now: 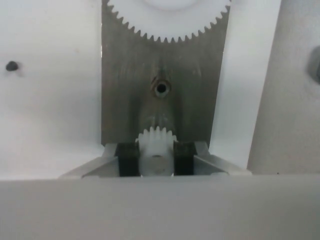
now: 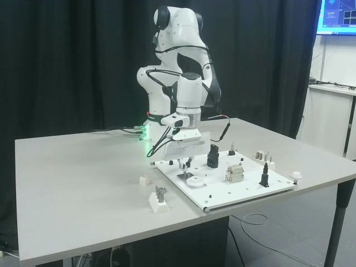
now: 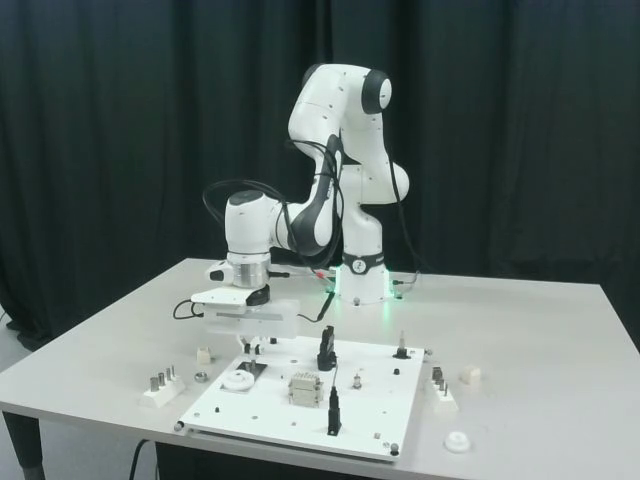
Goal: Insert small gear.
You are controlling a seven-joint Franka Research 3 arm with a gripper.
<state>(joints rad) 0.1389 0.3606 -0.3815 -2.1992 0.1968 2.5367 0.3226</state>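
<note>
**Holding the small gear above the plate**

Wrist view: the hand (image 1: pixel 156 159) pinches the small gear (image 1: pixel 156 142) between its two black pads (image 1: pixel 128 159), teeth showing past the fingertips. Below lies a grey metal plate (image 1: pixel 120 90) with a hole (image 1: pixel 161 89) just beyond the gear. A large white gear (image 1: pixel 170 22) sits at the plate's far end, well apart from the small one.

Room views: the arm (image 3: pixel 320 215) reaches down over the white board (image 3: pixel 380 400) on the grey table (image 2: pixel 78 172), hand (image 2: pixel 185 163) close above the plate.
</note>
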